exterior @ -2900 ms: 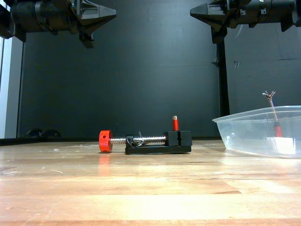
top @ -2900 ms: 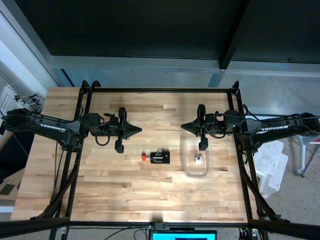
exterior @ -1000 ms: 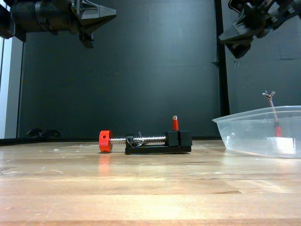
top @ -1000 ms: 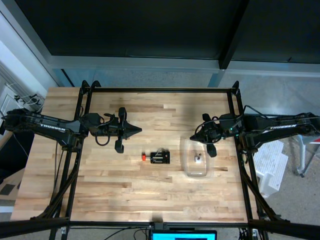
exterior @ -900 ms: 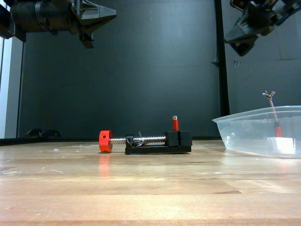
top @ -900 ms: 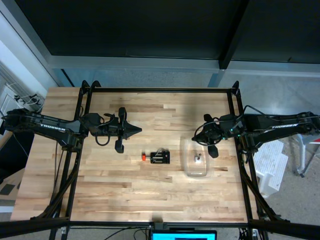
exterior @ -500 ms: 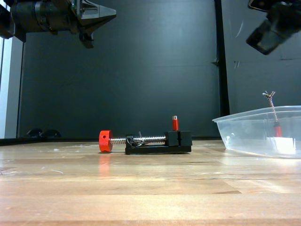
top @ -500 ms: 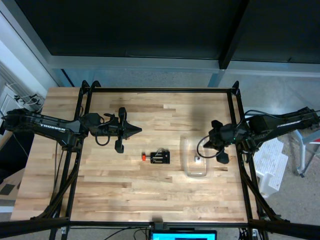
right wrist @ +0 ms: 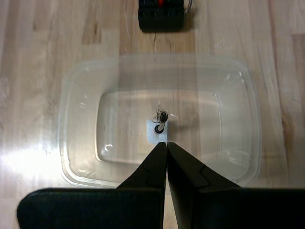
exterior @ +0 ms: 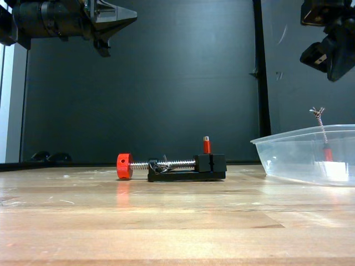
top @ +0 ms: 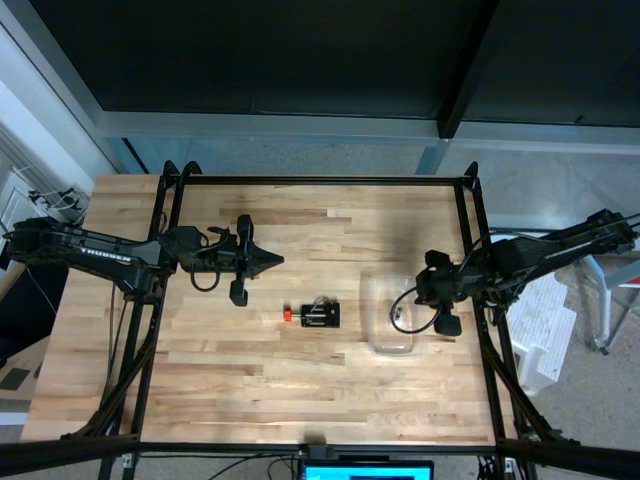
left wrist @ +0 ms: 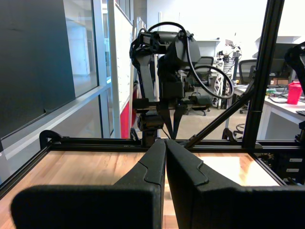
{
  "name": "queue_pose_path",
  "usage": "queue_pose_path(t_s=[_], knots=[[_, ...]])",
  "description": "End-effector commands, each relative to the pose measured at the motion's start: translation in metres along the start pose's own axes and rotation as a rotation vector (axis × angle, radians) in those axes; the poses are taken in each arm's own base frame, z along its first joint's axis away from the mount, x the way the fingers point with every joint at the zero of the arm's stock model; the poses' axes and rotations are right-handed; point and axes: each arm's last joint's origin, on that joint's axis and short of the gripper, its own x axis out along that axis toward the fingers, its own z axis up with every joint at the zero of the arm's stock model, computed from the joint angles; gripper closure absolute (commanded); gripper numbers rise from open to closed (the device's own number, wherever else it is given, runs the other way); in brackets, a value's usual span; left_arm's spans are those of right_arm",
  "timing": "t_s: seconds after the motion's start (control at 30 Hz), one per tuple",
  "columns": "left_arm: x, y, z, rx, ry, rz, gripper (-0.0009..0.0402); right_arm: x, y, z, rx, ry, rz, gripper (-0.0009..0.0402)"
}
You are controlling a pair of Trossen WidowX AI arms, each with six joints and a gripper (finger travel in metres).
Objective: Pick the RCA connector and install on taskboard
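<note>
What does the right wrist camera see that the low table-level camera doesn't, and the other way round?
Only the right wrist view: a look straight down into the clear tray, showing its whole outline, with the right gripper shut and aimed close to the RCA connector inside.

Only the low view: the red-orange knob on the taskboard, seen side-on, and the left gripper hanging high over the table's left side.

Both: the tray, the connector in it, and at least part of the taskboard.

Matt black taskboard [top: 321,315], glossy plastic tray [right wrist: 78,98], smooth wooden table [top: 250,385].
</note>
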Motion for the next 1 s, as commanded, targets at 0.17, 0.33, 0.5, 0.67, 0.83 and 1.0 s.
queue_pose_path(t_s=[0.17,0.33,0.5,0.67,0.83,1.0], knots=[[0.000,0.000,0.000,0.000,0.000,0.000,0.0393,0.016,0.002,0.001,-0.012,0.075,-0.024,0.0320],[0.000,0.000,0.000,0.000,0.000,0.000,0.0393,0.029,0.002,-0.003,-0.014,0.117,-0.048,0.0268],[0.000,0.000,0.000,0.000,0.000,0.000,0.0393,0.043,0.003,-0.005,-0.009,0.124,-0.060,0.0249],[0.000,0.000,0.000,0.000,0.000,0.000,0.0393,0.056,0.005,-0.005,-0.014,0.161,-0.072,0.0249],[0.000,0.000,0.000,0.000,0.000,0.000,0.0393,0.068,0.007,-0.001,-0.016,0.168,-0.073,0.0249],[0.000,0.000,0.000,0.000,0.000,0.000,0.0393,0.078,0.009,0.002,-0.017,0.181,-0.077,0.0249]])
